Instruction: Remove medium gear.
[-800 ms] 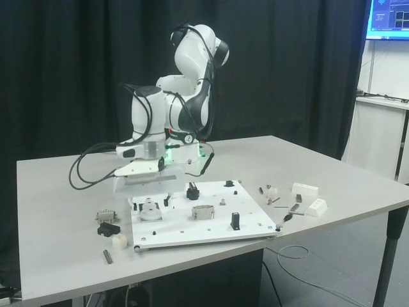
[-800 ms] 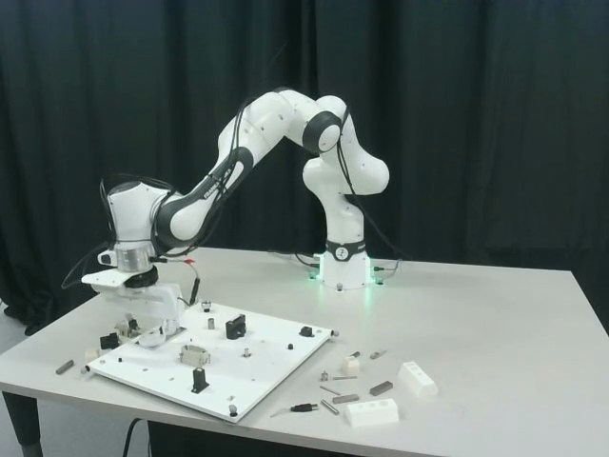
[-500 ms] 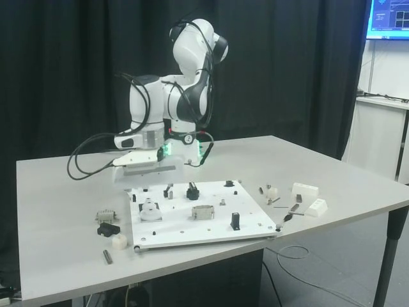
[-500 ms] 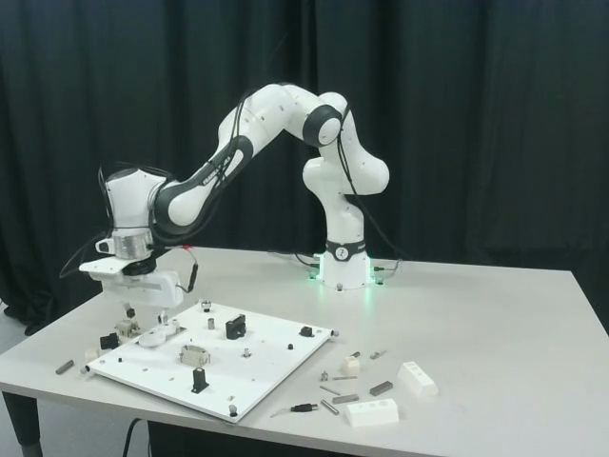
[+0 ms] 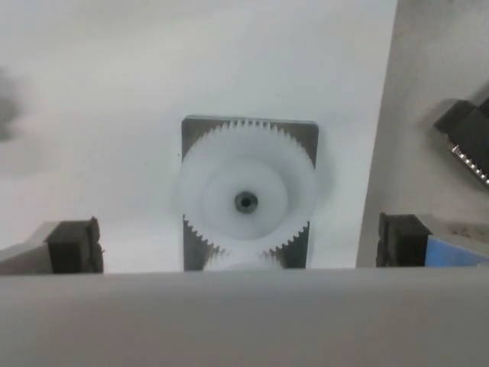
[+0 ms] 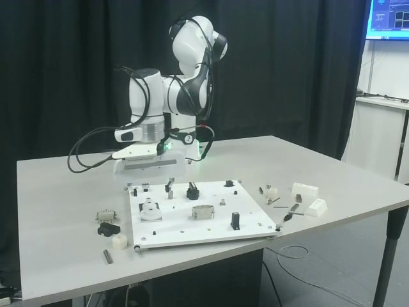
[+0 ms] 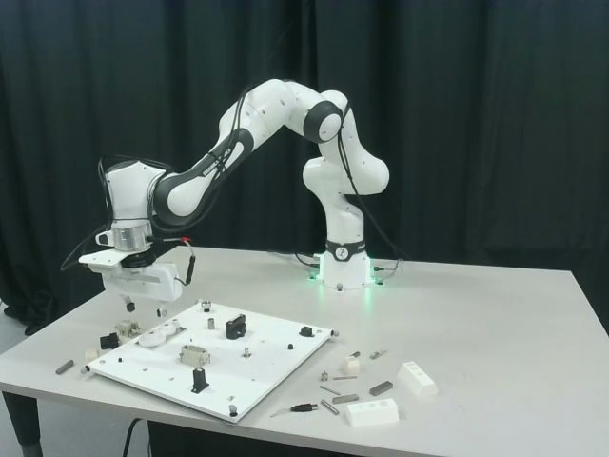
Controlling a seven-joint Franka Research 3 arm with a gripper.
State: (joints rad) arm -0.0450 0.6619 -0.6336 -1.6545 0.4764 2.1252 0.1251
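Observation:
The medium gear [image 5: 246, 200] is white and toothed, lying flat on a grey base plate on the white board [image 5: 114, 92], with a smaller gear's edge just beside it. My gripper [image 5: 238, 243] hangs open above the gear, one black fingertip [image 5: 72, 246] on each side and nothing between them. In the first room view the gear [image 6: 151, 209] sits at the board's left end, with the gripper [image 6: 150, 185] lifted well above it. The second room view shows the gripper [image 7: 144, 307] over the gear [image 7: 157, 333], apart from it.
The white board [image 6: 211, 227] also carries black fixtures [image 6: 192, 191] and a grey bracket [image 6: 202, 212]. A black connector [image 6: 107, 228] and a white block [image 6: 119, 241] lie left of the board. White blocks [image 6: 305, 189] and small pins lie to its right.
The arm has risen from low over the gear to well above the board. The gear has stayed on its plate and the fingers hold nothing.

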